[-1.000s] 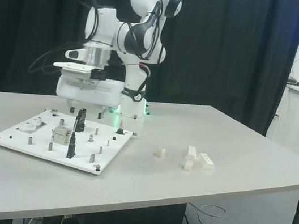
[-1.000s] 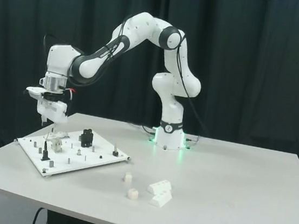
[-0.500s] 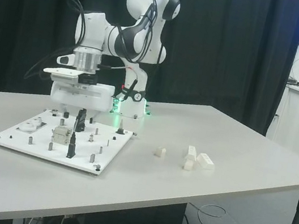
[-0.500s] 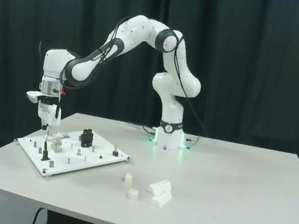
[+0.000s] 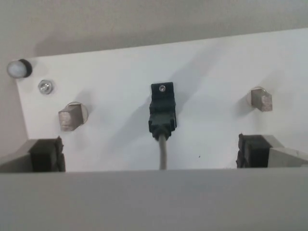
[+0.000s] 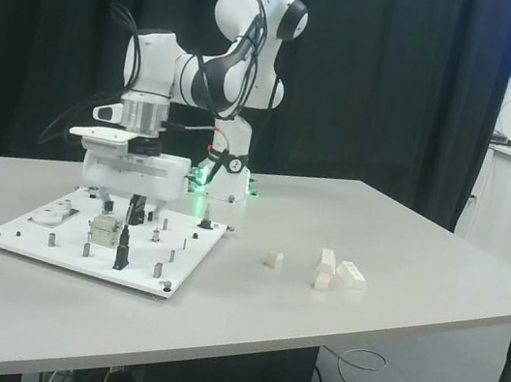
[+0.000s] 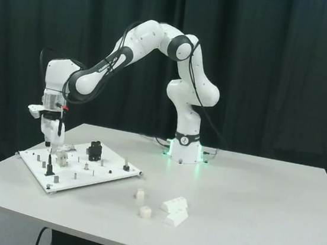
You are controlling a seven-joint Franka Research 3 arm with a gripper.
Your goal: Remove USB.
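Pincer [image 5: 151,154] hangs wide open over the white board [image 5: 211,67], holding nothing. USB plug [image 5: 162,109] stands plugged into the board straight below, centred between the fingers [image 5: 46,154], cable trailing toward 6 o'clock.

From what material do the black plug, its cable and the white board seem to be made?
The black plug looks like matte moulded plastic, with a small screw in its top. The grey cable looks like smooth rubber or plastic sheath. The white board looks smooth and painted or plastic; I cannot tell which.

The white arm reaches far out and low, its tool [image 5: 149,154] pointing straight down, fingers [image 5: 47,154] spread wide.
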